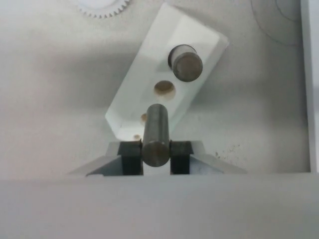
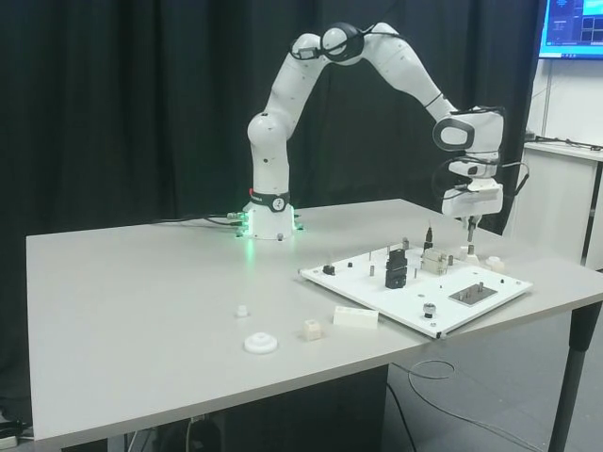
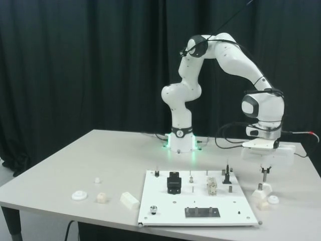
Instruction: Insert round peg 3.
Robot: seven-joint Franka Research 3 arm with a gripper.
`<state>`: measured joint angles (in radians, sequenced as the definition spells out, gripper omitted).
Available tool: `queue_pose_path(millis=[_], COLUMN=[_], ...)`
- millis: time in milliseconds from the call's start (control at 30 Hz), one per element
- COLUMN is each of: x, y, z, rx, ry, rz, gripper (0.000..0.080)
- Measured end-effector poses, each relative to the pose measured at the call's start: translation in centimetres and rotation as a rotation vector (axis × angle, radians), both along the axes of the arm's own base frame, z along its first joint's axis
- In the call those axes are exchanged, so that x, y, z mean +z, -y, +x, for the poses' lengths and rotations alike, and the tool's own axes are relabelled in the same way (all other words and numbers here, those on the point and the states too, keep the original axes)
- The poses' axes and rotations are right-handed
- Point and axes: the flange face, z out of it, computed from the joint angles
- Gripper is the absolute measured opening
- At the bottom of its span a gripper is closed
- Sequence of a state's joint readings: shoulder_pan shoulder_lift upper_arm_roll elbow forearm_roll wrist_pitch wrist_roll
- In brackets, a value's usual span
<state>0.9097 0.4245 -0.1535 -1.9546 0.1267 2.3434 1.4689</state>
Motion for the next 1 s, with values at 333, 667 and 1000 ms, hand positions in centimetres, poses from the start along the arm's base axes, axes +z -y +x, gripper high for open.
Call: queue_pose_path(millis=[333, 667, 1000], x=[0.9, 1.3, 1.6], y=[0.2, 0.4, 0.6], z=[-0.2, 0.0, 0.2], rx=[-0.001, -0.004, -0.008], ry=[0.006, 0.010, 0.012], rz=[0.009, 0.012, 0.011], gripper=[0.0113, 0.0113, 0.0113])
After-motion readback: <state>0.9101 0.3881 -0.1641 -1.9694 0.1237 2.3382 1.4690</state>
